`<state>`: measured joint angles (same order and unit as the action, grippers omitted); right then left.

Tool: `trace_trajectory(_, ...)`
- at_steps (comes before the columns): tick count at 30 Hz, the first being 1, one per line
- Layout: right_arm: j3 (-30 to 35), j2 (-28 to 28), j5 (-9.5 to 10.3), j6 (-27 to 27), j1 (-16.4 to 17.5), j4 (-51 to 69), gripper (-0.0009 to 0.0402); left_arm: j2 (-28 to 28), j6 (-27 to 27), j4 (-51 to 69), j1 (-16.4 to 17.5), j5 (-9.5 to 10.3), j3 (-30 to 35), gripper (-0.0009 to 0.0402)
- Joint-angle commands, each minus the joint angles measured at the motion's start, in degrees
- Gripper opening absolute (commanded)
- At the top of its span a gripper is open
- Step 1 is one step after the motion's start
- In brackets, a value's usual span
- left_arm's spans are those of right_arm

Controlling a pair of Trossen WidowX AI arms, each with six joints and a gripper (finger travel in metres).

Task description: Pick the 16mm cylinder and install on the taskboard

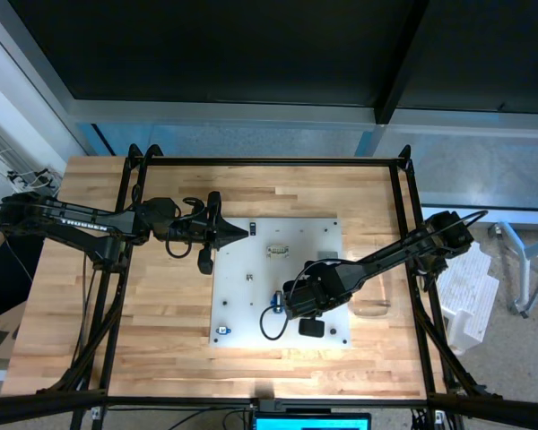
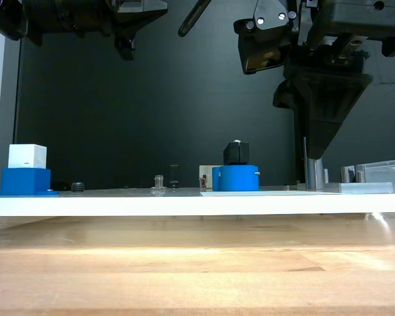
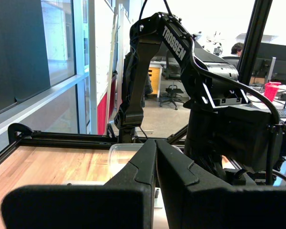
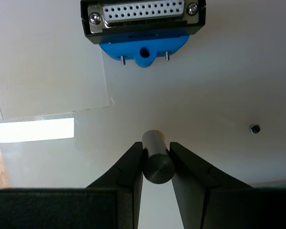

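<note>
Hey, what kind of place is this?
Probably a robotics lab: two arms in a black frame over a wooden table, desks and office chairs behind. Left gripper hangs shut by the taskboard; right gripper grips the 16mm cylinder low over it.
</note>
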<state>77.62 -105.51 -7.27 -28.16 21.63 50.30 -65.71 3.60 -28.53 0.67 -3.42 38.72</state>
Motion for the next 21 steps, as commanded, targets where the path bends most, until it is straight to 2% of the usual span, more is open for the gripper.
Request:
trace_trajectory(1, -0.20, -0.02, -0.74, 0.04, -0.07, 0.09, 0.0007, -0.02, -0.02, -0.02, 0.02, -0.02, 0.00, 0.0000)
trace_trajectory(21, -0.24, -0.02, 0.00, -0.17, 0.11, 0.42, 0.0007, 0.00, -0.02, -0.02, 0.00, -0.02, 0.00, 0.0000)
